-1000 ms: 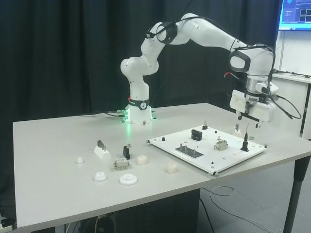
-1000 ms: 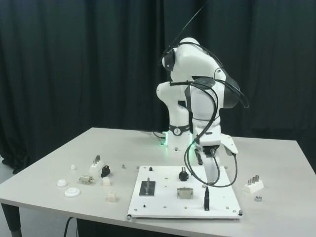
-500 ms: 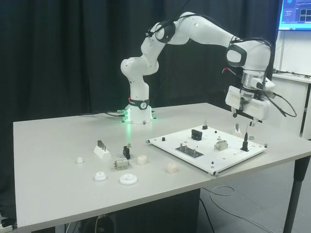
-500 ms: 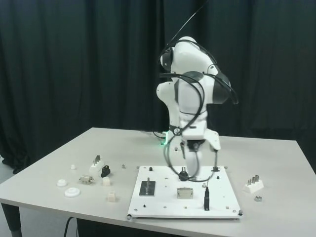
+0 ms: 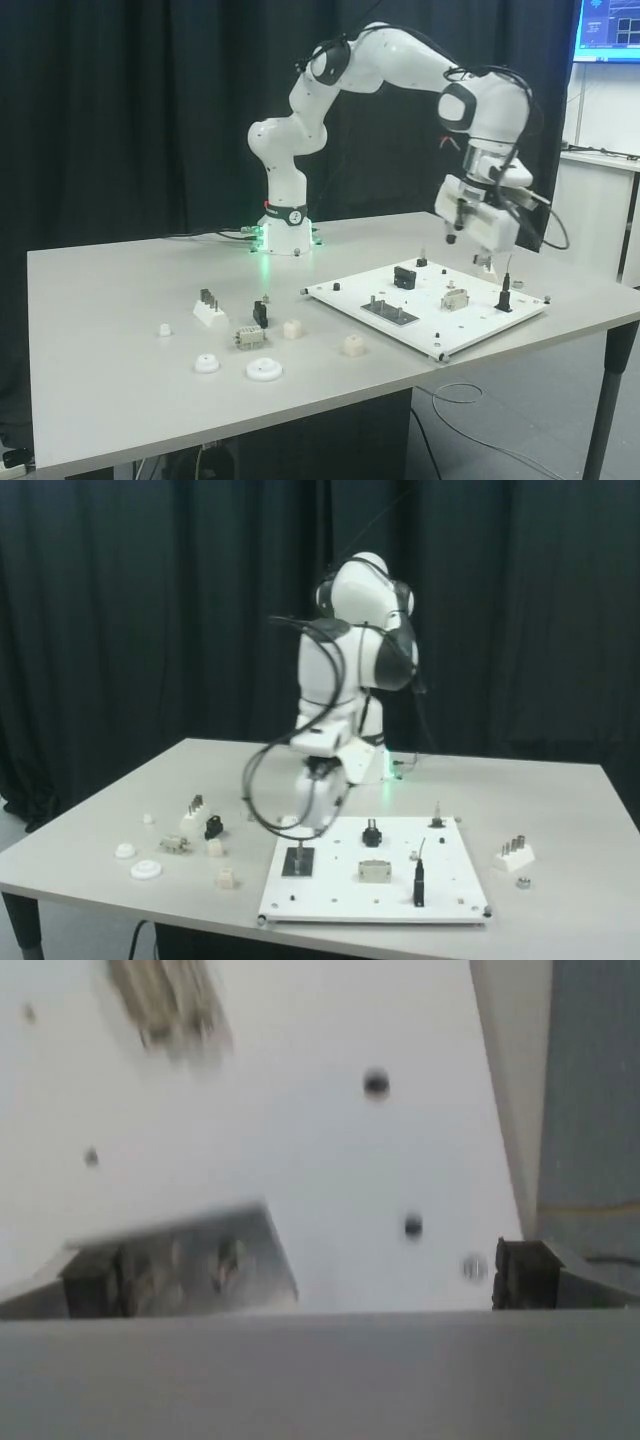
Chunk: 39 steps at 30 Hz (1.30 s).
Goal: Pick waterproof.
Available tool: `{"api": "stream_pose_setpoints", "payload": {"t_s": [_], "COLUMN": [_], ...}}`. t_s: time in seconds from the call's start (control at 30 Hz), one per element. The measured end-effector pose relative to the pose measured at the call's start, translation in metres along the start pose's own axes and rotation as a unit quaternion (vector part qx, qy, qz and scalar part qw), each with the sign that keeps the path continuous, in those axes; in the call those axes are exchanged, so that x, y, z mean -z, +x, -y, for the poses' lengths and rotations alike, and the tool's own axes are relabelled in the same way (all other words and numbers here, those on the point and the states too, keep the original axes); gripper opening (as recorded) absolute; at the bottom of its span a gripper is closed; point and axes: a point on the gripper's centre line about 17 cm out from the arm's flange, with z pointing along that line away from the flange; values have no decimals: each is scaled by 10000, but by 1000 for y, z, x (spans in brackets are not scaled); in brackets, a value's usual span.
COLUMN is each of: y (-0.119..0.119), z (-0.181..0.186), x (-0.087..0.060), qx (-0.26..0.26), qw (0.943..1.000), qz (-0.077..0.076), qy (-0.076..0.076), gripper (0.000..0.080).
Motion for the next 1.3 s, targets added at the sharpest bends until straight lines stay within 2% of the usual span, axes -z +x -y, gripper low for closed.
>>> {"api": "stream_pose_setpoints", "payload": {"t_s": [0.27, 0.53, 0.93, 1.3], "y": [-69, -141, -232, -290], "z": [-5, -5, -3, 8], "x": [-4, -17, -42, -57], "qx": [-49, -251, -201, -535], "qw": [9998, 9989, 9988, 9975], "qz": [213, 387, 442, 460], "qy": [34, 71, -6, -14], "gripper": [800, 800, 800, 800]}}
